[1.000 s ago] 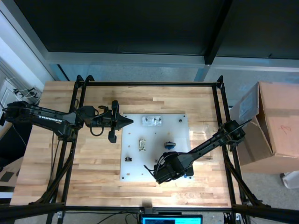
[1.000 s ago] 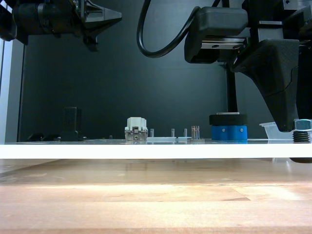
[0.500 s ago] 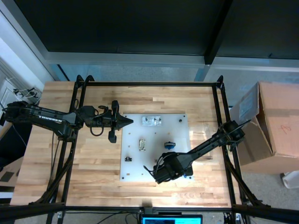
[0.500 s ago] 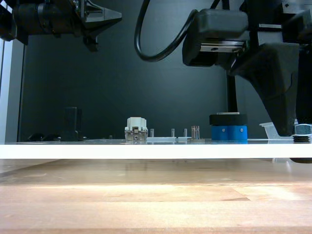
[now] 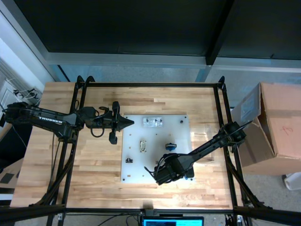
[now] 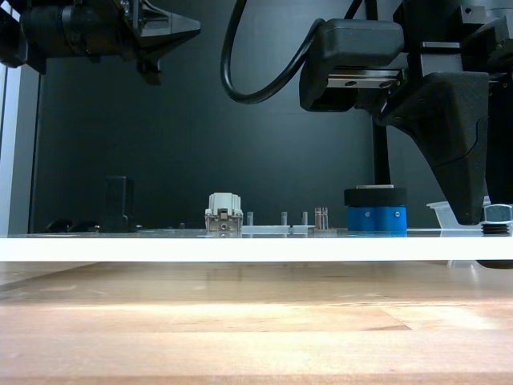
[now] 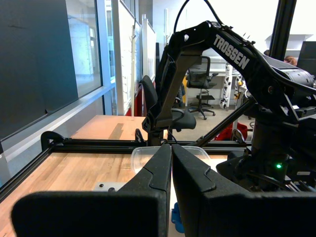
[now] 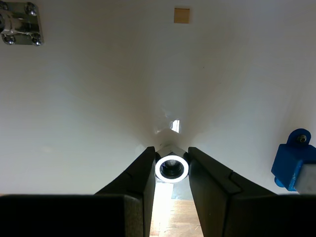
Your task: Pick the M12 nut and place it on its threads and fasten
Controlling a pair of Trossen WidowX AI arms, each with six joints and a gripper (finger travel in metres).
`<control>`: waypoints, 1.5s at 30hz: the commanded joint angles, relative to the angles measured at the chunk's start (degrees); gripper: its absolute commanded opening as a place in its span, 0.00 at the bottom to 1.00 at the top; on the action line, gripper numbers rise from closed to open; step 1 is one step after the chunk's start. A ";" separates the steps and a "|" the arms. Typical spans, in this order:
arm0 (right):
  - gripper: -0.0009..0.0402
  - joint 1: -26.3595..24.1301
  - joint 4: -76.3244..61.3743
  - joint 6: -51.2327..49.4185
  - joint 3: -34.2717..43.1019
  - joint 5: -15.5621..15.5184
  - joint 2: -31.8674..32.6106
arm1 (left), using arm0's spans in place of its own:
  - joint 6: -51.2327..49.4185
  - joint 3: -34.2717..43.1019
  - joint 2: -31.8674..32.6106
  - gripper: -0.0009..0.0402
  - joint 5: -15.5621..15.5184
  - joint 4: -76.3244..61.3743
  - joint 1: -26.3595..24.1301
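Observation:
The small silver nut sits between the fingers of my right gripper, which is shut on it. In the low view the nut rests on top of its black ribbed stud, near the right near edge of the white board, with only a thin band of ribs showing under it. My right gripper points straight down over the stud. My left gripper hovers shut above the board's far left edge, holding nothing.
A blue holder with a black cap stands left of the stud, and a white connector sits mid-board. A clear tray lies behind the stud. A silver bracket is at the board's far side. A cardboard box stands off the table's right.
The nut has come down on its stud with my right gripper still shut on it; fewer ribs show beneath it. The left arm has not moved.

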 commanded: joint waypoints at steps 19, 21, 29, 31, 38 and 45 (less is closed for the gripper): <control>0.10 0.04 -0.02 53.02 -0.04 0.13 0.04 | 0.00 0.00 0.00 0.02 0.00 0.00 0.00; 0.10 0.07 0.02 62.90 -0.04 0.13 -0.04 | 0.00 0.00 0.00 0.02 0.00 0.00 0.00; 0.10 0.07 0.52 64.67 -0.04 0.13 -0.09 | 0.00 0.00 0.00 0.02 0.00 0.00 0.00; 0.10 0.15 0.59 64.65 -0.04 0.11 -0.09 | 0.00 0.00 0.00 0.02 0.00 0.00 0.00; 0.10 0.28 1.40 64.63 -0.04 0.11 -0.09 | 0.00 0.00 0.00 0.02 0.00 0.00 0.00; 0.10 0.20 1.55 64.63 -0.04 0.09 -0.09 | 0.00 0.00 0.00 0.02 0.00 0.00 0.00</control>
